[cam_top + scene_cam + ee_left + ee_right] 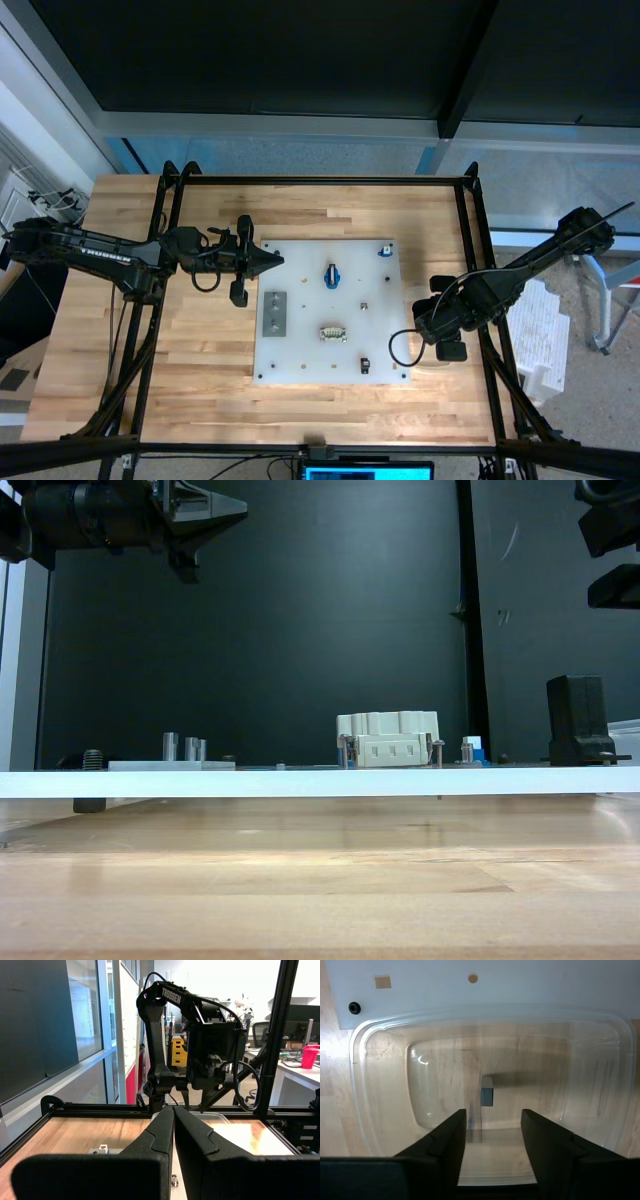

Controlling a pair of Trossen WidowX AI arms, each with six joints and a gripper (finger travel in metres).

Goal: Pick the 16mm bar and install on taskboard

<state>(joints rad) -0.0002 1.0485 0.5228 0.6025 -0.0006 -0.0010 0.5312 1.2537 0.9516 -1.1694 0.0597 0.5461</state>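
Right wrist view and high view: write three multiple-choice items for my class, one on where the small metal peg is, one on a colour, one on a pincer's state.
1. Where does the metal peg lie?
A) in the clear tray
B) on the grey metal block
C) on the bare wood

2. What colour is the knob on the white board?
A) red
B) blue
C) green

3. How is the right pincer?
A) shut on the peg
B) shut, empty
C) open

Answers:
1 A: the peg rests inside the tray.
2 B: the knob is plainly blue.
3 C: the right pincer hangs over the tray with a gap between its fingers. The left pincer, shut, hovers above the board's left edge.
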